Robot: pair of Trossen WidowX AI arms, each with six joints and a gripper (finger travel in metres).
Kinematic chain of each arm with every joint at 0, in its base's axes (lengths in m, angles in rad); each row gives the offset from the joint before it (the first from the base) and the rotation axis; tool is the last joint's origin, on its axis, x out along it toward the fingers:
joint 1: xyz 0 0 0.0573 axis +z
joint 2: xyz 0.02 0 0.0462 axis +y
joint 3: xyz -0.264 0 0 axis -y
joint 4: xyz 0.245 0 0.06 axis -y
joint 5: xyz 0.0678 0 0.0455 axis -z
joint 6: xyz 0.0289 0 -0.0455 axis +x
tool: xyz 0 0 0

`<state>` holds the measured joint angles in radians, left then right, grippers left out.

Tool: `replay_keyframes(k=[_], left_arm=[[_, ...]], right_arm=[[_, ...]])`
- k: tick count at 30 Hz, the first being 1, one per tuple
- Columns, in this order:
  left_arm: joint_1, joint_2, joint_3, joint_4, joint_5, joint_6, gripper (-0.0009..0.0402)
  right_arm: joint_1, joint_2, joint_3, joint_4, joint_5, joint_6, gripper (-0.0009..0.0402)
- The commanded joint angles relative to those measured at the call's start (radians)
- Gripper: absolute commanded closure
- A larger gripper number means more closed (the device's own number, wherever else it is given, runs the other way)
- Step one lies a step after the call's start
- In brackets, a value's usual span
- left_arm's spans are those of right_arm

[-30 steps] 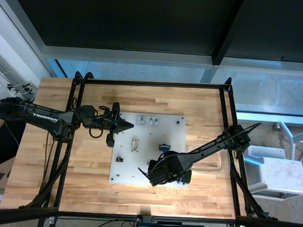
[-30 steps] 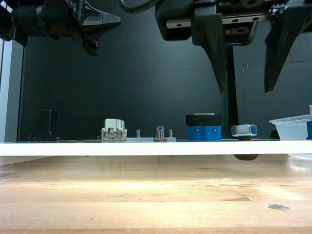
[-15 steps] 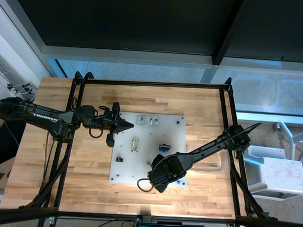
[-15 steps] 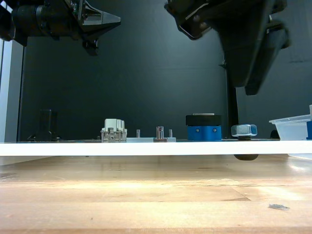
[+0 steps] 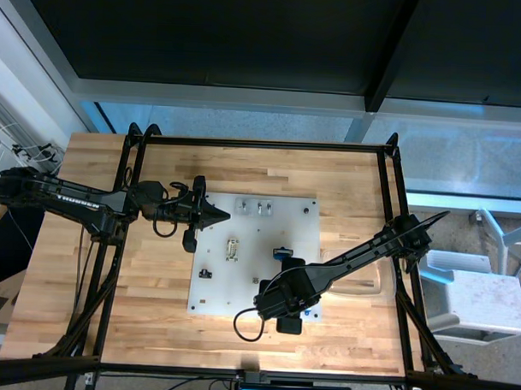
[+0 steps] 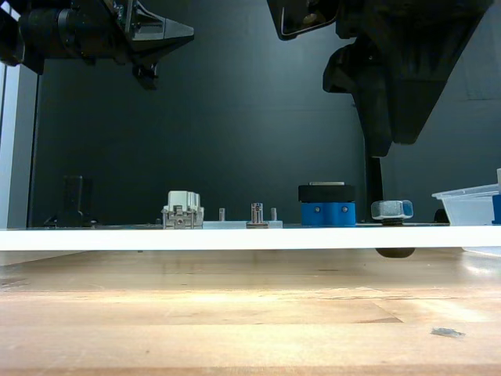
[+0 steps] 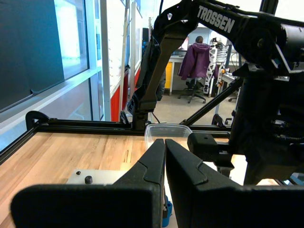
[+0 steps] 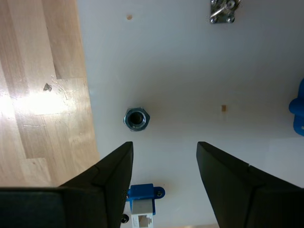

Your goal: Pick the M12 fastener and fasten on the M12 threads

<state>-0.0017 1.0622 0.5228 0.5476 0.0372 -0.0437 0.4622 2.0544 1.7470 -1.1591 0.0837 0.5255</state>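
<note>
Nut (image 8: pixel 137 118) on board (image 8: pixel 171 66), seemingly under right gripper (image 8: pixel 164 145), left gripper (image 7: pixel 165 143) aloft

The nut (image 8: pixel 137 118) is bright, smooth metal, silvery with a dark bore, seen against the matt white board (image 8: pixel 190 71). The counter (image 8: pixel 38 95) is varnished wood in pale strips, glossy enough to throw a patch of glare, with one small rough mark. The right gripper (image 8: pixel 164 145), above the nut, has matt black plastic fingers (image 8: pixel 109 175) set apart. The left gripper (image 7: pixel 165 147), over the board's far left edge, has the same matt black fingers pressed together. The tray (image 7: pixel 167 131) is clear, shiny plastic. A blue block (image 6: pixel 326 213) looks like smooth plastic.
</note>
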Motion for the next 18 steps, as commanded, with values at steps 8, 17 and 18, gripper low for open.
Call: replay_keyframes(k=[8, 17, 18], left_arm=[[0.000, 0.000, 0.000, 0.000, 0.000, 0.000, 0.0393], [0.000, 0.000, 0.000, 0.000, 0.000, 0.000, 0.0393], [0.000, 0.000, 0.000, 0.000, 0.000, 0.000, 0.0393]], right_arm=[[0.001, 0.000, -0.016, 0.041, 0.004, -0.062, 0.0381], [0.011, 0.002, -0.072, 0.100, 0.053, -0.061, 0.0394], [0.013, 0.002, -0.080, 0.101, 0.056, -0.062, 0.0394]])
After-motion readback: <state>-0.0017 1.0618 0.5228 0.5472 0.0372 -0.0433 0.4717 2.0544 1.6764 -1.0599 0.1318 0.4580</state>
